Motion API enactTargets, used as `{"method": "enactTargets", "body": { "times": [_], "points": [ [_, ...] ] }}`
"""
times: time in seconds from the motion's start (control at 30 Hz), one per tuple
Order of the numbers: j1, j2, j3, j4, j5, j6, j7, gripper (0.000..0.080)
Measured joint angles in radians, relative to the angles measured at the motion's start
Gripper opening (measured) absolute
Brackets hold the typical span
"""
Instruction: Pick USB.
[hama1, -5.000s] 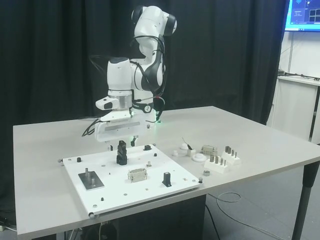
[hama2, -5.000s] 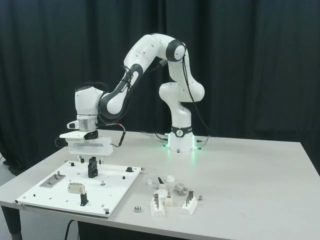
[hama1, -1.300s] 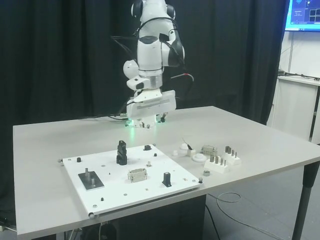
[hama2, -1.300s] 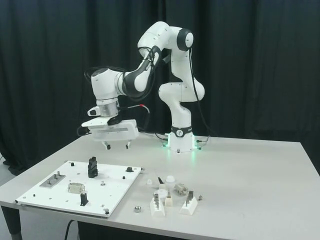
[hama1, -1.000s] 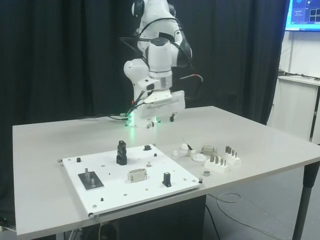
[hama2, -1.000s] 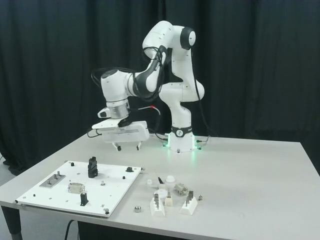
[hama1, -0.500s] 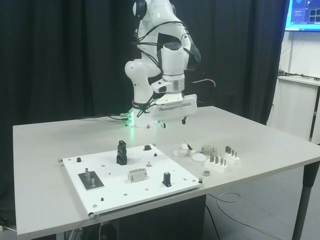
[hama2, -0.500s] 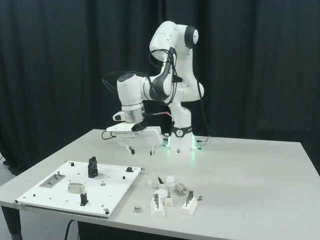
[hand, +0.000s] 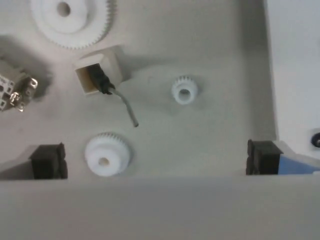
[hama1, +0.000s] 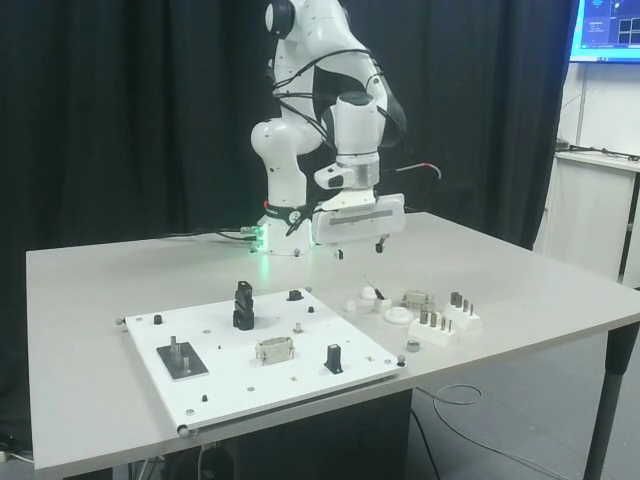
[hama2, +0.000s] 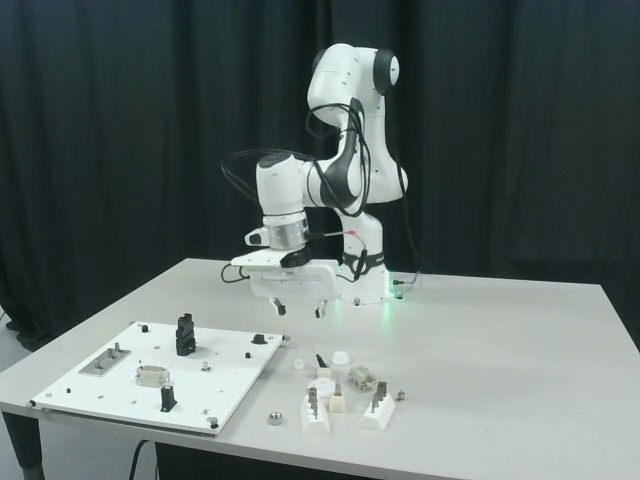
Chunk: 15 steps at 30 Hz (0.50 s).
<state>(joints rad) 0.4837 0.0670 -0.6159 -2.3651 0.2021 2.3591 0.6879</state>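
Black on white and easy to find: spotted the USB (hand: 102, 82) as a small dark plug pushed into the open mouth of a white block (hand: 100, 64), with a short stub of grey cable (hand: 127, 110) curling out onto the grey desk (hand: 215, 45). Placed it, from the second room view (hama2: 320, 360), among the loose parts just beside the white board (hama2: 225, 380), below the arm's wrist. Noted the jaws hanging high above the desk, spread wide and holding nothing, with the black fingertips (hand: 48, 161) well apart at opposite edges of the wrist view. Counted three white gears around the block: a large gear (hand: 70, 22) close to it, a small gear (hand: 184, 91) off to one side of the cable, and a medium gear (hand: 106, 155) near the cable's free end. Also saw a metal connector (hand: 15, 92) near the block on the side away from the small gear. Judged the plug light, hard and stiff, probably smooth enough to slip under a weak pinch. Judged the cable stub thin and springy, no place for a grip. Reckoned the block light too, and likely to lift along with the plug, given a tight fit. Favoured taking hold across the plug body itself, right where it leaves the block, after coming down and narrowing the spread enough to clear the medium gear and the small gear.
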Motion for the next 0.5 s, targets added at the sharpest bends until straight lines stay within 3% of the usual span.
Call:
{"method": "enactTargets", "body": {
  "times": [0.27,0.5],
  "points": [
    [0.012,0.001,0.004,-0.022,0.011,0.042,0.008,0.0800],
    [0.012,0.004,0.012,-0.038,0.050,0.080,0.008,0.0800]
  ]
}}
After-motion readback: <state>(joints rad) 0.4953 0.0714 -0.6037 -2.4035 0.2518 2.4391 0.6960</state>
